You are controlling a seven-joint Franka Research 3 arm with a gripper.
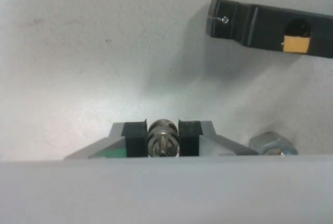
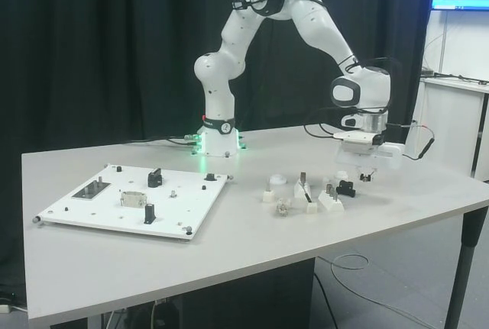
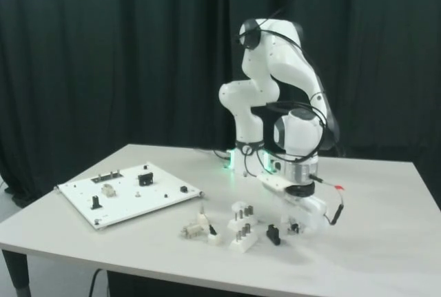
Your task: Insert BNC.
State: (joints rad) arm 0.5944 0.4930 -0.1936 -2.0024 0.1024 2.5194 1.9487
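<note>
- Wrist view: jaws (image 1: 163,137) are closed on the BNC connector (image 1: 163,140), a metal plug held between two black fingertips (image 1: 136,138), its end facing the camera. Grey table (image 1: 78,68) lies below. A black block (image 1: 270,27) rests on the table well apart from the connector, and a metal nut (image 1: 272,144) sits just beside the gripper.
- First room view: the white arm (image 2: 306,24) reaches from its base down toward the table's right part, the gripper (image 2: 365,175) hanging low over the surface near a black part (image 2: 345,187) and a few white holders (image 2: 306,191). A white board (image 2: 134,201) with small fittings lies well apart, to the left.
- Second room view: the gripper (image 3: 295,227) is close above the table, beside the white holders (image 3: 241,224) and the black part (image 3: 273,235); the white board (image 3: 127,193) is far off to the left.
</note>
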